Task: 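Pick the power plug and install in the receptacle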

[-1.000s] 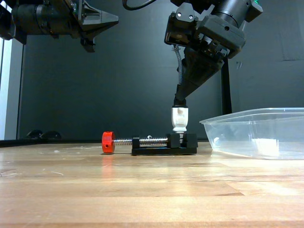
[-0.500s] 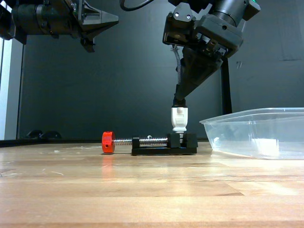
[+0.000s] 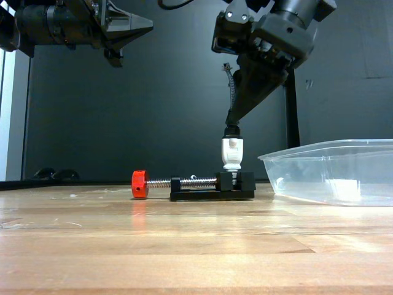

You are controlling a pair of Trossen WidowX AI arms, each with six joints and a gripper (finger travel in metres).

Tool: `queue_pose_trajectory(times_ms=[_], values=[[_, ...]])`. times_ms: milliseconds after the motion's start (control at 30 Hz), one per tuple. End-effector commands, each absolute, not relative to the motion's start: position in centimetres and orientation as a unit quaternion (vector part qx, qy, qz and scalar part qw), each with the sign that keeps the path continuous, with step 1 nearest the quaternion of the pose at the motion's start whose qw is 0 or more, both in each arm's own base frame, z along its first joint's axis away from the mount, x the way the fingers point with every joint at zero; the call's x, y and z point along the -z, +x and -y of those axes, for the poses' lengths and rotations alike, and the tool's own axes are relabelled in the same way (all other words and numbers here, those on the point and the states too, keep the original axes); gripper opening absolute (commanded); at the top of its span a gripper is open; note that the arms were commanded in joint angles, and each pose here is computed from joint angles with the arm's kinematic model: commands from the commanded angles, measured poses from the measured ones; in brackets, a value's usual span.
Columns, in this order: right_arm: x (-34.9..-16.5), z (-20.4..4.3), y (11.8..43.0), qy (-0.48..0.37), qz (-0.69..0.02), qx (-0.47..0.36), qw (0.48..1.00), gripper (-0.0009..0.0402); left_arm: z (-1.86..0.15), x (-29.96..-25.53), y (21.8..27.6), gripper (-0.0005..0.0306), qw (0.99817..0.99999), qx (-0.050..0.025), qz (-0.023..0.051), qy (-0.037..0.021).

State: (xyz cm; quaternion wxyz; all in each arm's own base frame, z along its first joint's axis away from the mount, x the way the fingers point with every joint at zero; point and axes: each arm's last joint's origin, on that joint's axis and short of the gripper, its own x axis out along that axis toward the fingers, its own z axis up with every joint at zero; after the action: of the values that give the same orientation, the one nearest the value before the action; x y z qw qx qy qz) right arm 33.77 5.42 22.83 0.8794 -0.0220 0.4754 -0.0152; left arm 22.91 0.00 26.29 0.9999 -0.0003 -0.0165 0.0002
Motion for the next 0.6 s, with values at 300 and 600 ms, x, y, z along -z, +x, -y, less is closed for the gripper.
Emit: queue_pose_trajectory(times_ms=[300,600], values=[[-25.5,-5.2,31.9,-0.020,-0.465,0.012,0.885,0.0184,-0.01,-26.30,22.91,0.0000,0.99986,-0.0004,0.0167,-0.0001],[-27.1,-4.9,30.0,-0.017,-0.438,0.009,0.899,0.0156,0.00,-26.30,22.91,0.0000,0.99986,-0.0002,0.0167,-0.0001]])
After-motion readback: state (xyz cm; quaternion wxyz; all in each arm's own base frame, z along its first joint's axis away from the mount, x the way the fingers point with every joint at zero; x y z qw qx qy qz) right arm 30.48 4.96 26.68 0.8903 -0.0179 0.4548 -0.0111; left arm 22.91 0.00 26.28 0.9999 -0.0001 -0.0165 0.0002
